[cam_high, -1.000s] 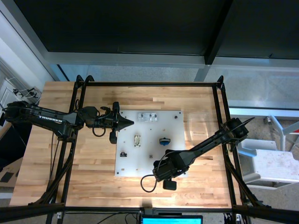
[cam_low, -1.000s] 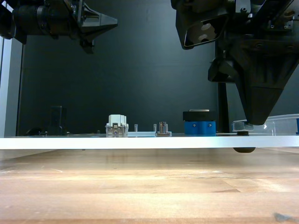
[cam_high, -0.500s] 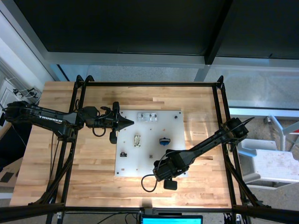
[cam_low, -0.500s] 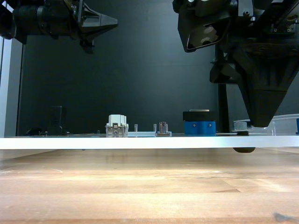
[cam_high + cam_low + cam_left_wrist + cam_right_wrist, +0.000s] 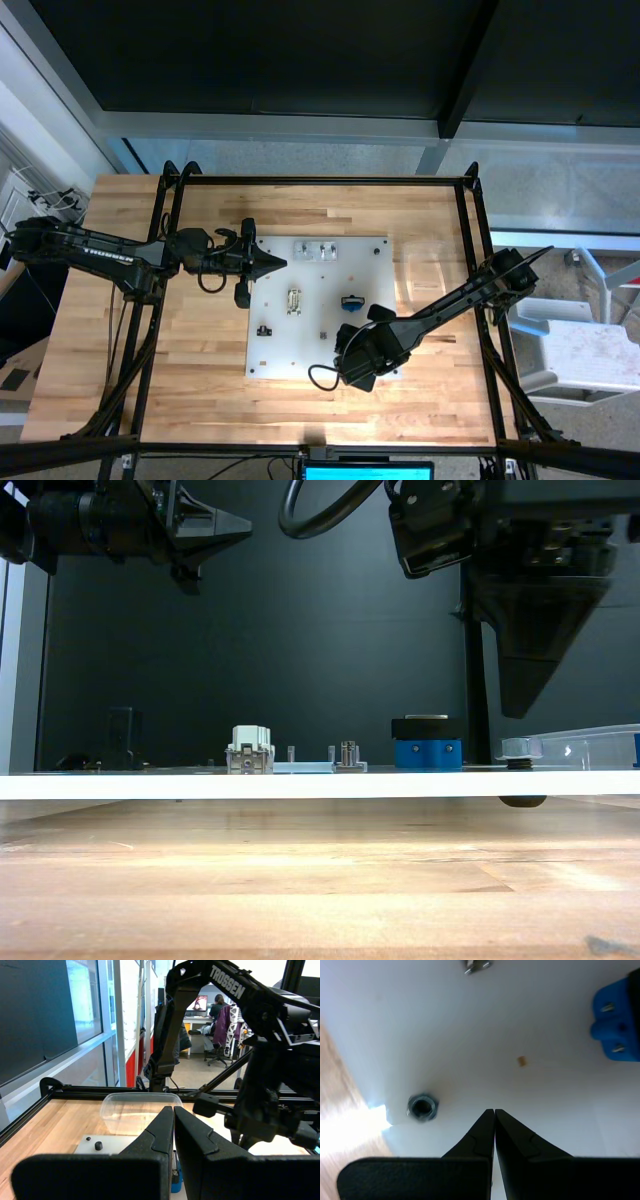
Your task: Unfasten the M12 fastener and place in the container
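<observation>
Over the board [image 5: 290, 350], your right gripper [image 5: 512, 712] hangs closed and empty near the nut [image 5: 520, 748], your left gripper [image 5: 279, 263] closed by its left edge.

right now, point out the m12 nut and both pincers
M12 nut [image 5: 521, 748]: low view, hex side
right pincer [image 5: 494, 1110]: right wrist view, shut tips, over the board [image 5: 545, 1020] near nut
left pincer [image 5: 173, 1108]: left wrist view, shut tips, high over board's left

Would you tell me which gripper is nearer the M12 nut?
Right. The right gripper hangs just above the M12 nut, not touching; the left gripper sits at the board's far left edge.
</observation>
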You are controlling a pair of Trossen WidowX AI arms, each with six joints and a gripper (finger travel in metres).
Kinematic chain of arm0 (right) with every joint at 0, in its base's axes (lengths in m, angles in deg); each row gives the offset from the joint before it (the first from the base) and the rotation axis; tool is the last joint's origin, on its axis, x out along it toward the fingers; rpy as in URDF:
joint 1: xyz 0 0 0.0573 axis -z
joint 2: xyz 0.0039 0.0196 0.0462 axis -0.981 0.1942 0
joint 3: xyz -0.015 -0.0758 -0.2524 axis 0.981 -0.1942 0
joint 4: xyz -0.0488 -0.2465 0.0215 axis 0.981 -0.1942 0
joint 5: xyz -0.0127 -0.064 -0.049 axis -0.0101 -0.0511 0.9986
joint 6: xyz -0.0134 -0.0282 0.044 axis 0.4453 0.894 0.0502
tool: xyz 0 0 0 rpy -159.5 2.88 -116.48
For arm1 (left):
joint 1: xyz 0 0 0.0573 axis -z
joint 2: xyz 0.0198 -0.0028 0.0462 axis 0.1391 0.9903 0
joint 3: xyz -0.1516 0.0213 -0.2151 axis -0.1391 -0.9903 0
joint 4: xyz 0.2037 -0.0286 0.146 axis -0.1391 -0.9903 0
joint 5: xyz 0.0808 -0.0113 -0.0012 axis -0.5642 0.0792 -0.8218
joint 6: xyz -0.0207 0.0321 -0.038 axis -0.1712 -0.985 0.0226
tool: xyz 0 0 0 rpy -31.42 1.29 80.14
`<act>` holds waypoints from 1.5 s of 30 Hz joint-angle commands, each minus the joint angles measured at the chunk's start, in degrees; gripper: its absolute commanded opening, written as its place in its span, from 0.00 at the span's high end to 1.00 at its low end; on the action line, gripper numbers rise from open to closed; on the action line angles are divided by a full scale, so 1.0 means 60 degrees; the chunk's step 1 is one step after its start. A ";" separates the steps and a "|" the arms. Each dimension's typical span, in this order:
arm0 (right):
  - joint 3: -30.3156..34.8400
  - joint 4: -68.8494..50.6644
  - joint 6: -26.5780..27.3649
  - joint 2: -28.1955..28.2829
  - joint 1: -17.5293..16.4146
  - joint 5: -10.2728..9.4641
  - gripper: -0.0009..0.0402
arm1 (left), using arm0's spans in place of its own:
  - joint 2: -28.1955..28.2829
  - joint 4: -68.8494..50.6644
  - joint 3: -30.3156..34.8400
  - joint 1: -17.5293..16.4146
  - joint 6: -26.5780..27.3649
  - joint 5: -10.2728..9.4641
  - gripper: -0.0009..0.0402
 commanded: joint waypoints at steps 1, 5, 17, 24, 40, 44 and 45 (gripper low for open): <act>0.0004 0.0033 -0.0415 -0.0055 -0.0011 -0.0415 0.98 | 0.0000 0.0000 0.0000 0.0000 0.0000 0.0000 0.98; 0.0186 0.0087 -0.0561 -0.0062 -0.0007 -0.1140 0.98 | 0.0000 0.0011 0.0000 -0.0004 0.0000 0.0004 0.98; 0.1129 -0.0270 -0.0313 0.0299 0.0000 -0.1297 0.63 | 0.0000 0.0004 0.0000 0.0000 0.0000 0.0000 0.98; 0.1344 -0.0233 -0.0568 0.0820 0.0047 -0.1432 0.38 | 0.0000 0.0000 0.0000 0.0000 0.0000 0.0000 0.98; 0.1162 -0.0011 -0.0528 0.1297 0.0146 -0.1457 0.35 | 0.0000 0.0000 0.0000 0.0000 0.0000 0.0000 0.98; 0.1071 0.0015 -0.0517 0.1297 0.0157 -0.1457 0.36 | 0.0000 0.0004 0.0000 0.0000 0.0000 0.0000 0.98; 0.1071 0.0011 -0.0514 0.1297 0.0160 -0.1457 0.37 | 0.0000 0.0004 0.0000 -0.0004 0.0000 0.0000 0.98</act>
